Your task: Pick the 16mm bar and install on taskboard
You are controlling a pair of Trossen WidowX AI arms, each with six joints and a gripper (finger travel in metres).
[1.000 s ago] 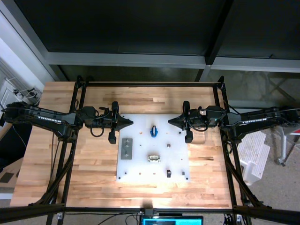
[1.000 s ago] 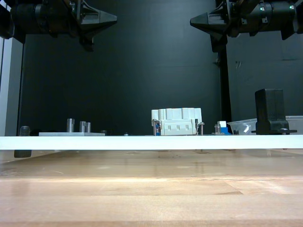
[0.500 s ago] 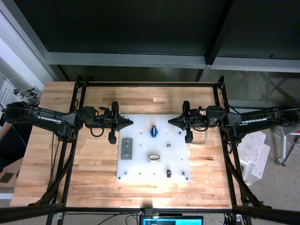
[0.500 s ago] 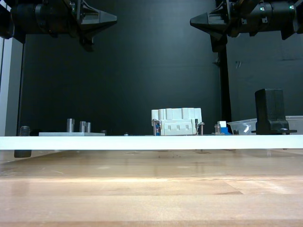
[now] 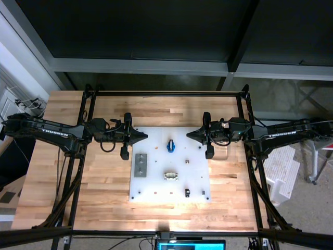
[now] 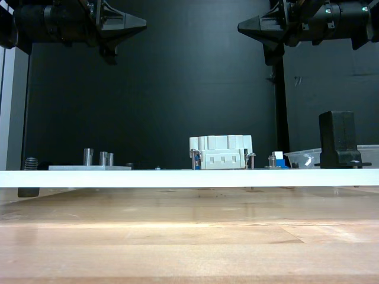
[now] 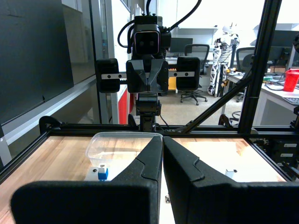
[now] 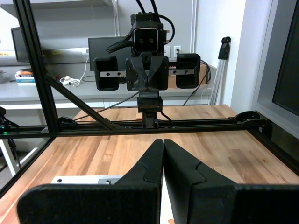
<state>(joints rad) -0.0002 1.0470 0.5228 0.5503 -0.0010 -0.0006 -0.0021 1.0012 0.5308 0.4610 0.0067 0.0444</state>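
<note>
The white taskboard (image 5: 156, 183) lies flat at the table's middle, carrying a grey metal block (image 5: 141, 164), a blue knob (image 5: 170, 146) and a white connector (image 5: 170, 176). The 16mm bar is not visible in any view. My left gripper (image 5: 145, 137) hovers high over the board's far left corner, shut and holding nothing. My right gripper (image 5: 189, 135) hovers over the far right part, facing the left one, also shut and holding nothing. From table height both tips (image 6: 144, 23) (image 6: 240, 26) hang well above the board. Each wrist view shows its fingers (image 7: 152, 154) (image 8: 153, 156) pressed together.
A small clear plastic tray (image 7: 122, 144) stands beside the board's far right edge, below the right arm. A black upright part (image 6: 337, 142) rises at the board's near right. The black frame rails (image 5: 166, 94) border the table.
</note>
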